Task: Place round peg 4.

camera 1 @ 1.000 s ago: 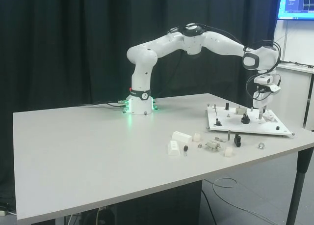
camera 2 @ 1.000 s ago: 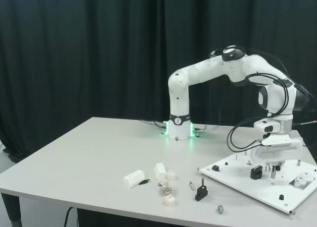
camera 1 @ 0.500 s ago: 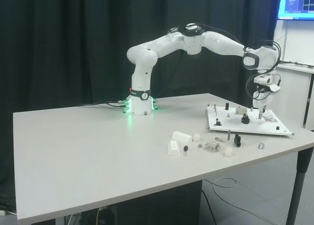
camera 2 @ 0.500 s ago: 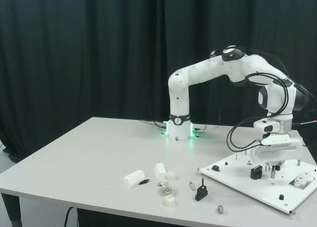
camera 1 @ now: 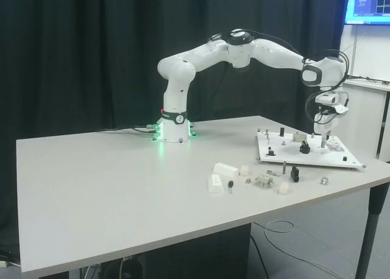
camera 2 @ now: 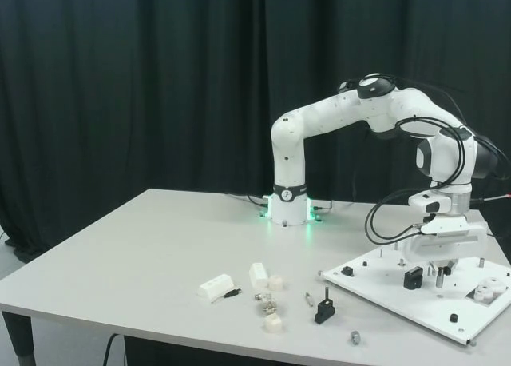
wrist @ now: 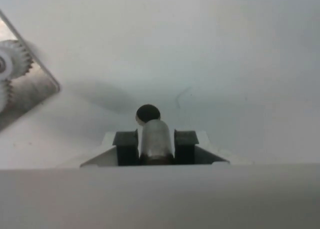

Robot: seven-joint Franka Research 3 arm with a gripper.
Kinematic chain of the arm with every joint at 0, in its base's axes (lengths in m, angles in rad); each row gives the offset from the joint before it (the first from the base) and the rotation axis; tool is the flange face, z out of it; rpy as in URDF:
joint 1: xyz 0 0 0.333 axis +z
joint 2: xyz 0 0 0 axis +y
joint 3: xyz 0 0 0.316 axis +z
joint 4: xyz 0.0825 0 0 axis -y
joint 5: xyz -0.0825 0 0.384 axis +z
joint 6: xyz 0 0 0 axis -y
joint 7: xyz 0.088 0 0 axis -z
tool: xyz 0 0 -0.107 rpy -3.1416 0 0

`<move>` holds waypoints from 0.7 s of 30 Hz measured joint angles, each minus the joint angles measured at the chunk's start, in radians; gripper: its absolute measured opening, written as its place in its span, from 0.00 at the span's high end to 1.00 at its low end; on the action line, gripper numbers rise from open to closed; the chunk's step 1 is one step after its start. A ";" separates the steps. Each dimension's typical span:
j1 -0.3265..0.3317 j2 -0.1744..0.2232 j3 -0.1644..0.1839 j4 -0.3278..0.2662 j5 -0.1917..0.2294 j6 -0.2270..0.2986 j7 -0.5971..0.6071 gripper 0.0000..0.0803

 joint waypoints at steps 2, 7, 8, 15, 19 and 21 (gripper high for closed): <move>0.000 0.000 0.000 0.000 0.000 0.000 0.000 0.81; 0.000 0.000 0.000 0.000 0.000 0.000 0.000 0.81; 0.000 0.000 -0.001 0.000 0.000 0.000 0.000 0.81; -0.002 0.000 -0.003 0.000 -0.007 0.003 0.000 0.81; -0.007 0.000 -0.008 0.000 -0.022 0.010 0.000 0.81; -0.011 0.000 -0.011 0.000 -0.033 0.016 0.000 0.81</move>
